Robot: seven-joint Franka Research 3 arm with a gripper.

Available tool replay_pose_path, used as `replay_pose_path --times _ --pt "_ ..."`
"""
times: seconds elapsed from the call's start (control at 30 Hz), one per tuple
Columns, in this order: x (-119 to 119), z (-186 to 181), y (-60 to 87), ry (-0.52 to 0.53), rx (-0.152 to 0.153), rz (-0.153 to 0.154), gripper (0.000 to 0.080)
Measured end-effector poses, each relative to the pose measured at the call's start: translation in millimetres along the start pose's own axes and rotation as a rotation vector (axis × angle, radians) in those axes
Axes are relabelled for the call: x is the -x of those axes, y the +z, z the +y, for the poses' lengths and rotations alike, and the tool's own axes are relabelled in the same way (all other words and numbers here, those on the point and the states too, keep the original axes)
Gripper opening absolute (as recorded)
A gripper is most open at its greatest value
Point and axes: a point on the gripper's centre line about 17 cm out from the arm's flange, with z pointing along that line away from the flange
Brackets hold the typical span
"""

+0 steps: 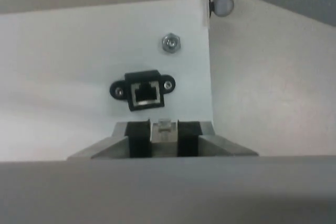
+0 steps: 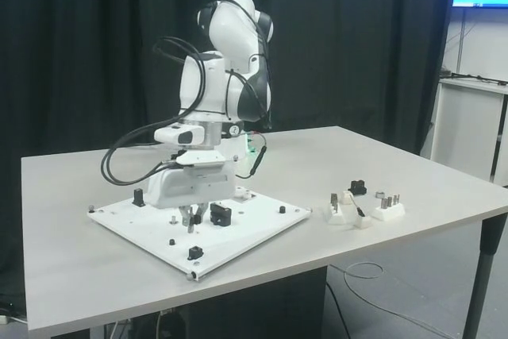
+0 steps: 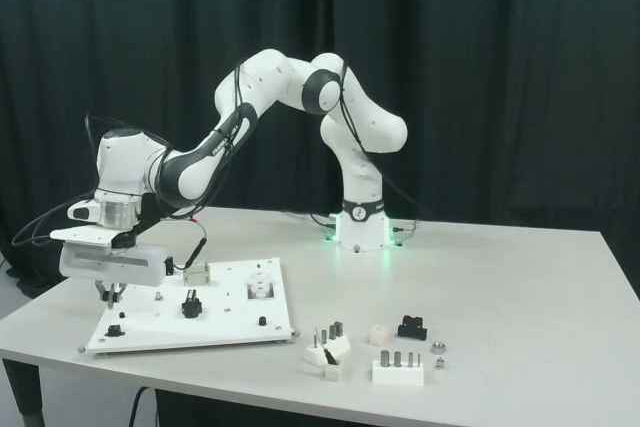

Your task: Insert Ethernet.

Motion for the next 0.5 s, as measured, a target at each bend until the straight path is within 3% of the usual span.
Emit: replay_pose_path --times 0.2,0.5 --pt "-4 0 6.0 0.001 -0.008 0.012 0.0104" --pt "-4 1 13.2 -0.094 -0.014 0.017 0.0104"
